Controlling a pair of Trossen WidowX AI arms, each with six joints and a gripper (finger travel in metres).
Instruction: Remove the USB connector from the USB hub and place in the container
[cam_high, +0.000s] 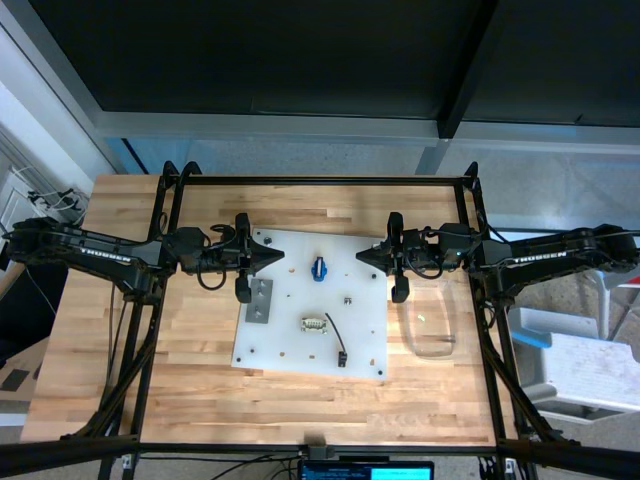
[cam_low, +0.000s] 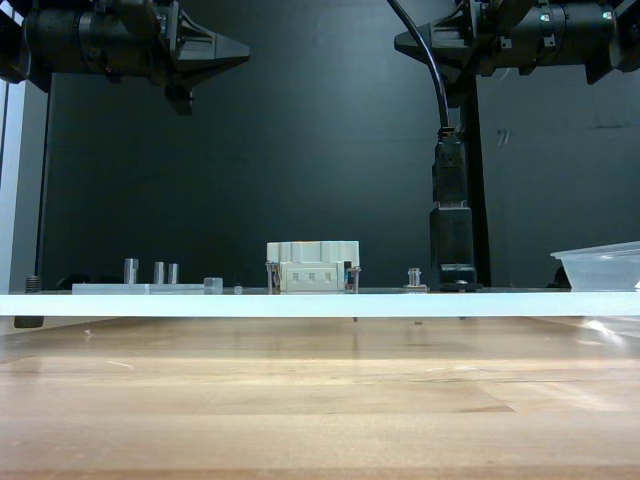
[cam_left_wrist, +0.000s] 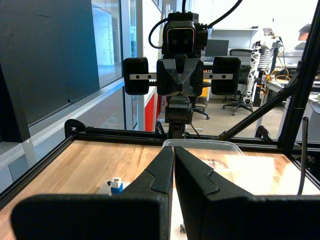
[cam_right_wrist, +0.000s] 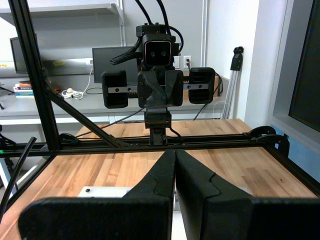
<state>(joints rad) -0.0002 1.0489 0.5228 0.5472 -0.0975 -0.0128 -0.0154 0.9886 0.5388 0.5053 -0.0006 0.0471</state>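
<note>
Nothing grabbed yet: the short thin black USB connector (cam_high: 334, 338) is plugged into the tiny black squarish USB hub (cam_high: 342, 360) near the front edge of the white task board (cam_high: 290, 340). The right arm looks the better pick, since the clear plastic tub container (cam_high: 432, 318) sits just off the board on its side. Open, drop over the plug body, pinch low, pull straight up with no side load. Both arms are level, held high, facing each other. The left gripper (cam_high: 281, 257) and right gripper (cam_high: 360, 257) are both clenched and empty.

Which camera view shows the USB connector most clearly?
Low view: USB connector stands large, upright in USB hub. High view: tiny. Wrist views: unclear. Left gripper and right gripper hover shut over the board's far part.
</note>
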